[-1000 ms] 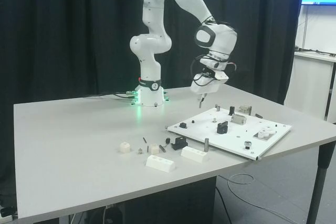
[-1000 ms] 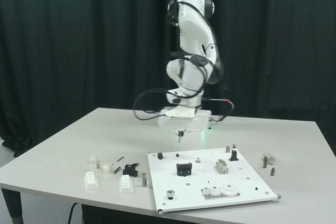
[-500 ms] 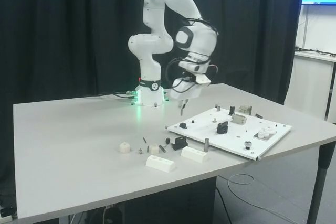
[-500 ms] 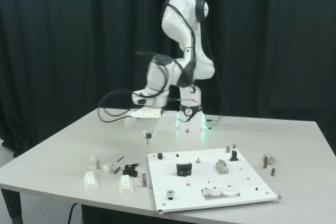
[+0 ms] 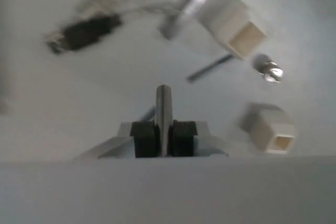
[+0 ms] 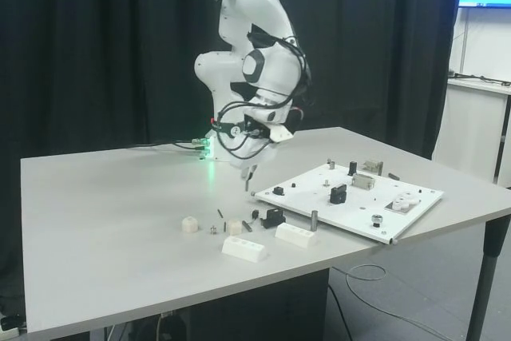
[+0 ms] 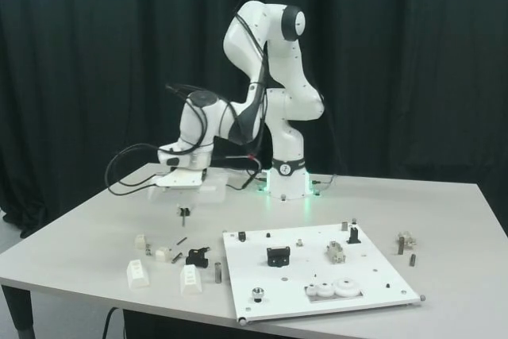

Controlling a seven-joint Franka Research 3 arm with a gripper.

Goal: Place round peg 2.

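- The gripper (image 5: pixel 163 136) has its black fingers (image 5: pixel 144 138) closed on round peg 2 (image 5: pixel 163 109), a slim grey metal pin that sticks out past the fingertips with its long axis in line with the fingers.
- In both room views the peg (image 6: pixel 249 173) hangs near upright, tip down, above the grey worktop (image 6: pixel 104 205) and clear of it.
- Seen in the second room view, the gripper (image 7: pixel 183 213) hovers over the loose parts, while the white board (image 7: pixel 317 275) lies well apart at about 4 o'clock from it. If the peg's hole is in that board, as I judge, the coming move must carry the peg that way; which hole is meant I cannot tell.
- There is only the one arm (image 7: pixel 238 109), so no choice of the nearer hand arises.
- Count of loose things under the gripper, second room view: two small white cubes (image 7: pixel 141 240), two longer white blocks (image 7: pixel 138 273), one black bracket (image 7: pixel 197 257), one upright grey pin (image 7: pixel 216 271), one thin black rod (image 7: pixel 182 240).
- The wrist view shows two white cubes (image 5: pixel 270 127), a thin rod (image 5: pixel 210 68) and a black part (image 5: pixel 84 32) beneath the held peg.
- Smaller bits are too small to count.
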